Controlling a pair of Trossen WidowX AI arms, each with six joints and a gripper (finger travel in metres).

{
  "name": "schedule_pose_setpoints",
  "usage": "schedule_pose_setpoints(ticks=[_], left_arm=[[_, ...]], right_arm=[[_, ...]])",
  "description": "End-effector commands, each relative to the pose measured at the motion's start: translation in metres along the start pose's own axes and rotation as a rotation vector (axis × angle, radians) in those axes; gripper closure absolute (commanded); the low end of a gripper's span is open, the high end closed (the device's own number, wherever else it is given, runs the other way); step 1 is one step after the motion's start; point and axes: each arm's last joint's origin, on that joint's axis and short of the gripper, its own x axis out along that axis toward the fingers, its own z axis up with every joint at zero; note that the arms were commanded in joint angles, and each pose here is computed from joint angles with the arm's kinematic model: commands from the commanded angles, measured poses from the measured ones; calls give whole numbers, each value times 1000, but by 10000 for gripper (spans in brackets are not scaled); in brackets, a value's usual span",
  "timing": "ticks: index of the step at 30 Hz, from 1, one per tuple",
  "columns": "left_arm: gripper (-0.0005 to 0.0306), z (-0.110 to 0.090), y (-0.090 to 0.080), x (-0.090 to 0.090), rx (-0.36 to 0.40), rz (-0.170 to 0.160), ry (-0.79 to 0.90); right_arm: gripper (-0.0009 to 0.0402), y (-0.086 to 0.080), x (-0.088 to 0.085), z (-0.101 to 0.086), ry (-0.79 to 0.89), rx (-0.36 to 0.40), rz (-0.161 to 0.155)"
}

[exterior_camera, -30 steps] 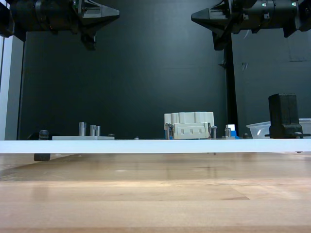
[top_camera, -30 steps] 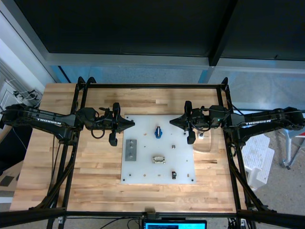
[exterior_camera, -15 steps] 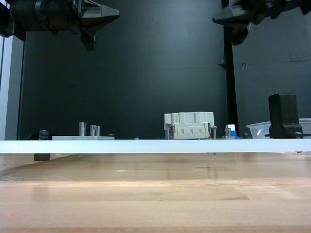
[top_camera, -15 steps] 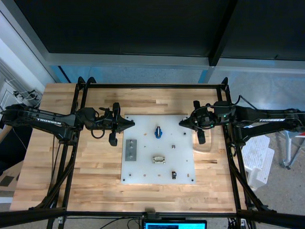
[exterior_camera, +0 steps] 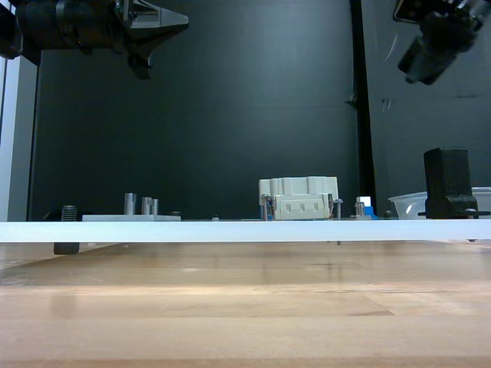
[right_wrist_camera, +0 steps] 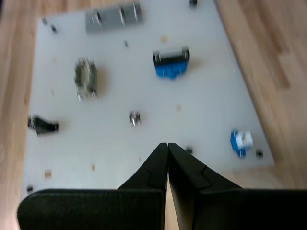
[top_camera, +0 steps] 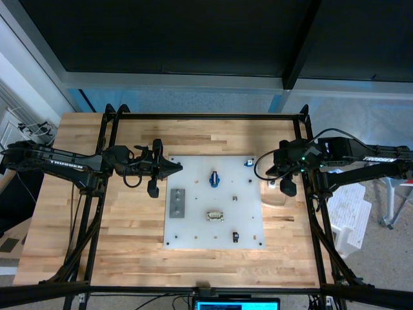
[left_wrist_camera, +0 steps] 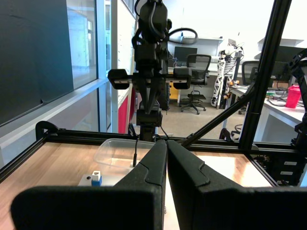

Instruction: Pick the USB connector and install on taskboard

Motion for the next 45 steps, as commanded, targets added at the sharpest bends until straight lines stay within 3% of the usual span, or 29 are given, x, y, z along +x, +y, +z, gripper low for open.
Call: schedule_pose_setpoints(ticks=[1,4,8,16,21,37,45], left_arm=[[300,0,0,0,0,0,0],[300,0,0,0,0,0,0],[300,0,0,0,0,0,0],[300,0,0,0,0,0,0],[300,0,0,0,0,0,0],[300,0,0,0,0,0,0],[300,0,0,0,0,0,0]], right_arm=[[393,-1,1,-9,88,3,-13],[393,-3,0,-16,160,9,-34],[393,-5,-1,-25,250,12,-92],[393,-7,17,-37,365,8,-110],[386,-8,32,-42,420,-22,-142],[281,-16,73,-47,524,-20,-191],[257,-19,84,-45,562,-11,-202]])
